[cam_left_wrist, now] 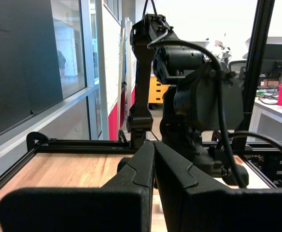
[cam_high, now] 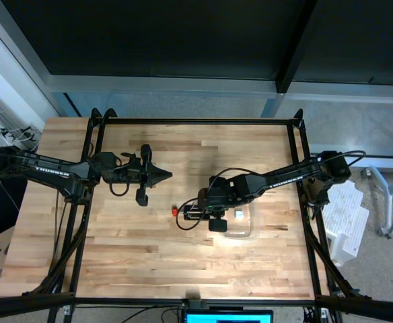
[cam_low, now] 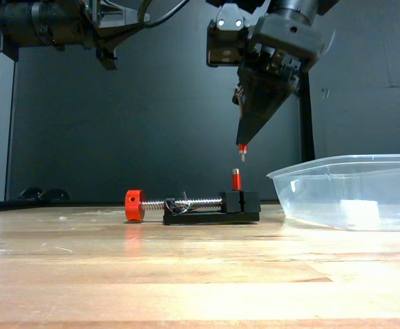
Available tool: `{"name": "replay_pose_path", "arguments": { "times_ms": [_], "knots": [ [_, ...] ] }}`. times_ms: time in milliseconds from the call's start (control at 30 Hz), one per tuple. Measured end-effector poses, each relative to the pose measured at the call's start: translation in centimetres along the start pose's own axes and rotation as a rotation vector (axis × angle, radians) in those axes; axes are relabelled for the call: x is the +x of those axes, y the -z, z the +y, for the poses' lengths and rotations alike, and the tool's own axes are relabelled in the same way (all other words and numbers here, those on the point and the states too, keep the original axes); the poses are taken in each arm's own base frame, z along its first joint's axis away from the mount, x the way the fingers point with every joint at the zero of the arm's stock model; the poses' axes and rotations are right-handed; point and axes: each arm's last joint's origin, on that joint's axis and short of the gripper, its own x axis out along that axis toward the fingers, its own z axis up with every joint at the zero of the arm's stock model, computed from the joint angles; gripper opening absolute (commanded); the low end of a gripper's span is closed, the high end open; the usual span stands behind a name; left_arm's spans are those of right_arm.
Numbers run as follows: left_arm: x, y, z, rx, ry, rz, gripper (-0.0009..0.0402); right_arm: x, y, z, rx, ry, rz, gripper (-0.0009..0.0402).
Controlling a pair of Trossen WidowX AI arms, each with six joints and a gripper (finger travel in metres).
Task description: Pick the RCA connector and install on taskboard
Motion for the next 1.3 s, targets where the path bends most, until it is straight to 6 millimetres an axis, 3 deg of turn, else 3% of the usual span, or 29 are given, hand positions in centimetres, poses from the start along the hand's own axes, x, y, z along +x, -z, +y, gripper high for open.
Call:
{"name": "replay_pose_path", "arguments": {
  "times_ms": [1300],
  "knots": [
    [0.0,0.0,0.0,0.0,0.0,0.0,0.0,1.2,-0.3,-0.3,0.017,-0.013,-0.001,0.0004]
  ]
}}
